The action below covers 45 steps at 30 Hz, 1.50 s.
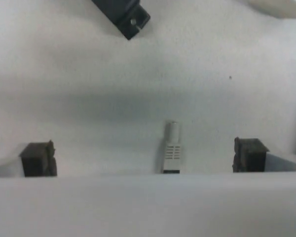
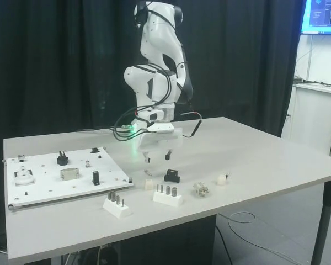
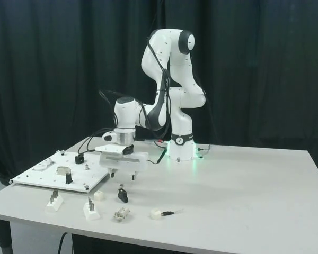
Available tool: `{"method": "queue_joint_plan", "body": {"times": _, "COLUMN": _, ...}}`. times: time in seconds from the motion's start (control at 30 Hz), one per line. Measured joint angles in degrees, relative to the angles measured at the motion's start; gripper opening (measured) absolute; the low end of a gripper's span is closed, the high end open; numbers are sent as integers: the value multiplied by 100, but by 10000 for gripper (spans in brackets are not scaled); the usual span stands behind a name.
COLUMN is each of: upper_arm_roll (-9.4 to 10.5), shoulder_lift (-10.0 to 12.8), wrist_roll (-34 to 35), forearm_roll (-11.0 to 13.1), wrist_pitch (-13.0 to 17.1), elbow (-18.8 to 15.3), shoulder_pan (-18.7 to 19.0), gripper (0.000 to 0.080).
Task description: Pick D-SUB.
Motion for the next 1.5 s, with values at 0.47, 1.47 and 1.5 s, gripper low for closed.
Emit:
{"method": "queue_joint_plan", "body": {"times": 0.47, "upper_arm_roll": 24, "shoulder_lift": -41, "wrist_roll": -661, "forearm_roll": 9, "wrist_pitch": -169, "elbow": 229, "shoulder_pan": 72, "gripper": 800}}
{"method": "queue_joint_plan", "body": {"times": 1.47, "upper_arm_roll": 148, "shoulder_lift": 810, "wrist_roll": -3013, "forearm_roll": 690, "wrist_pitch": -237, "elbow": 1112, "shoulder_pan": 28, "gripper": 800}}
{"method": "queue_joint_plan", "body": {"times": 1.5, "upper_arm_roll": 149, "shoulder_lift": 825, "wrist_roll": -3098, "forearm_roll": 732, "wrist_pitch": -261, "elbow": 1130, "shoulder_pan": 30, "gripper": 800}}
